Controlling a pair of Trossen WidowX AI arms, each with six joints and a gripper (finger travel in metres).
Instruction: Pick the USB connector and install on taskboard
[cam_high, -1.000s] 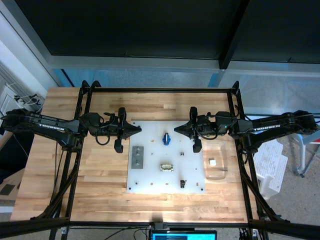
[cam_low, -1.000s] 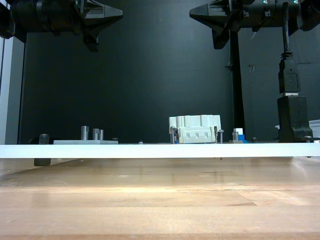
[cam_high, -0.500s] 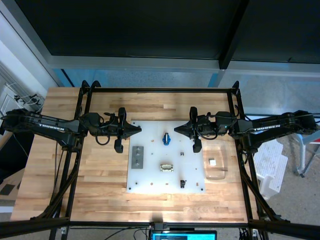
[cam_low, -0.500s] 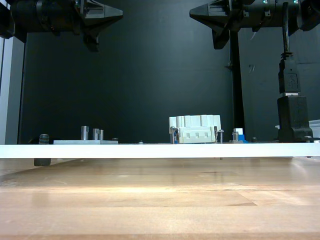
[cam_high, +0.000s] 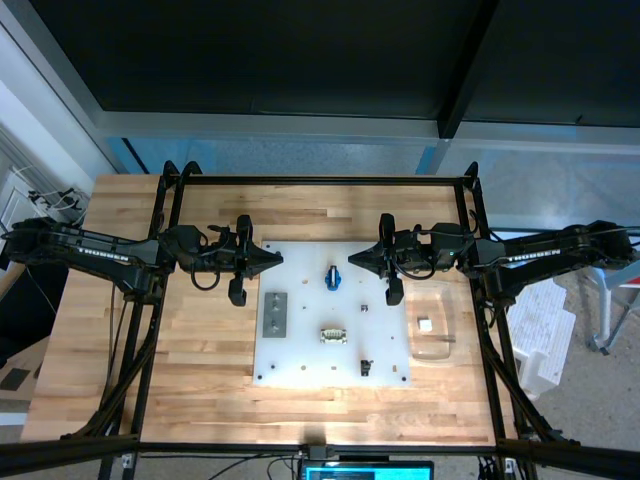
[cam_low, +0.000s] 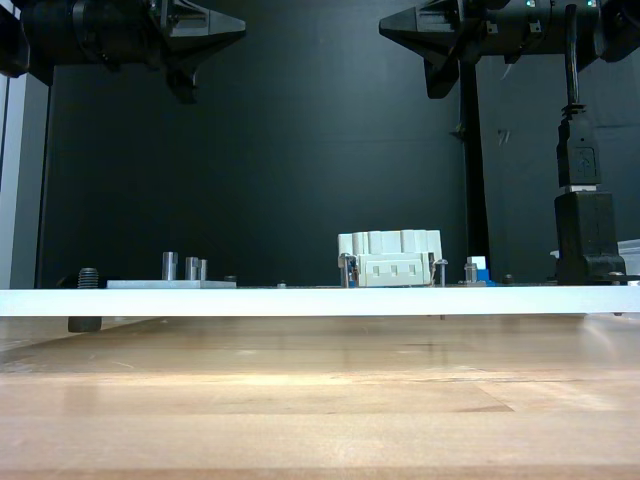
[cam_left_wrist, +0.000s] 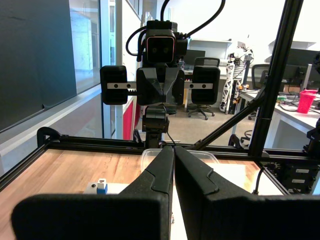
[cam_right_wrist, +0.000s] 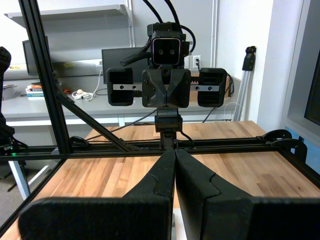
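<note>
USB connector (cam_high: 366, 367) seemingly free; grippers (cam_high: 281, 257) (cam_high: 350, 258) closed

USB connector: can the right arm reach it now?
Probably yes: the USB connector stands exposed near the taskboard's front edge; right gripper hovers over its far right, left gripper far left, jaws shut.

USB connector (cam_high: 366, 367): black, upright, taskboard's near-right | taskboard (cam_high: 300, 335): white, flat on table

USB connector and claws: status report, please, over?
Both shut: left claw, right claw, high over far half of taskboard. USB connector upright on board's near right, ungripped. Nothing seen blocking.
</note>
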